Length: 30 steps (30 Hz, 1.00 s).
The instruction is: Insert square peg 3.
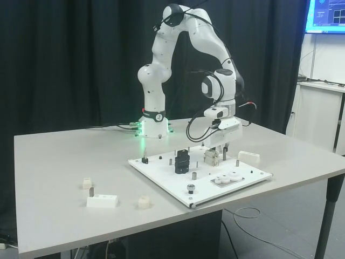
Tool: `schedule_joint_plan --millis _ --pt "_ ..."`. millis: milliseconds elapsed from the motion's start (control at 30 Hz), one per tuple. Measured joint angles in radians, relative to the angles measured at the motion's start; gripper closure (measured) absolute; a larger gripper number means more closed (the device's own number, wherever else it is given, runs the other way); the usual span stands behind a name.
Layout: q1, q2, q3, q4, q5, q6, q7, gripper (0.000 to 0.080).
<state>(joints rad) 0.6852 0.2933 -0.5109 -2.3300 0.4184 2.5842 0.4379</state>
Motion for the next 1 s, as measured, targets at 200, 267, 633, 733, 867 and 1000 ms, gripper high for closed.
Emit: schedule_joint_plan --millis 200,267,633,733,867,1000 --pt "0.0 0.001 -0.004 0.0 -0.009 0.001 0.0 0.069" --pt "0.0 0.003 -0.005 0.0 -0.011 0.001 0.0 0.069" --pt "0.002 0.01 -0.003 0.0 -0.011 0.003 0.0 0.069" --pt "0.003 0.01 -0.002 0.0 -0.012 0.005 0.0 0.069" --pt "0.005 0.01 -0.001 0.0 -0.015 0.009 0.0 0.069" --pt "0.005 0.01 -0.001 0.0 -0.018 0.014 0.0 0.069"
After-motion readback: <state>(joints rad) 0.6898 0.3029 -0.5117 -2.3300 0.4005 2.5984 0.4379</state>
